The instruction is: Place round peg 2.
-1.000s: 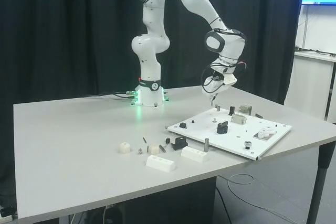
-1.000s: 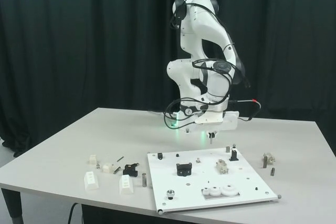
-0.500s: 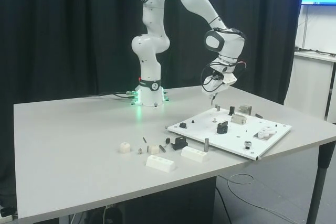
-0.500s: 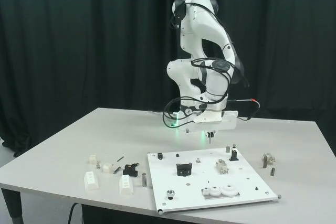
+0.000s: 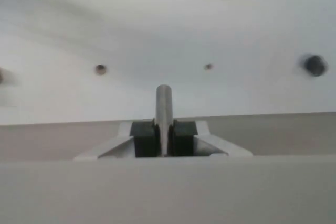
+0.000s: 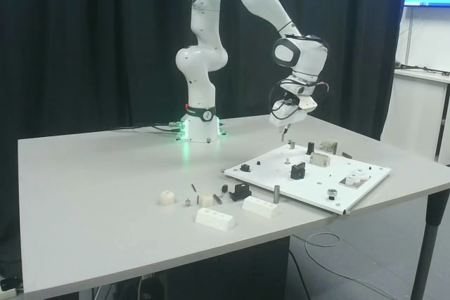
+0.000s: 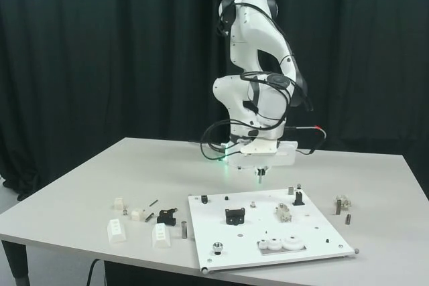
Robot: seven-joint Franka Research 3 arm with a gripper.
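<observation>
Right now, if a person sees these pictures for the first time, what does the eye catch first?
First the white arm, tall against the black curtain, with green light at its base. Its gripper is shut on a peg, hanging above the far edge of the white board. Small loose parts lie on the grey table beside the board.

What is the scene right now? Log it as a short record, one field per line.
arm: white, bolted on grey table
gripper: shut on peg, above the board
peg: upright between the fingers, tip pointing down
board: white, flat on table, carries small black and grey parts
loose parts: white blocks and small pieces on table beside board
task state: peg not yet placed
</observation>
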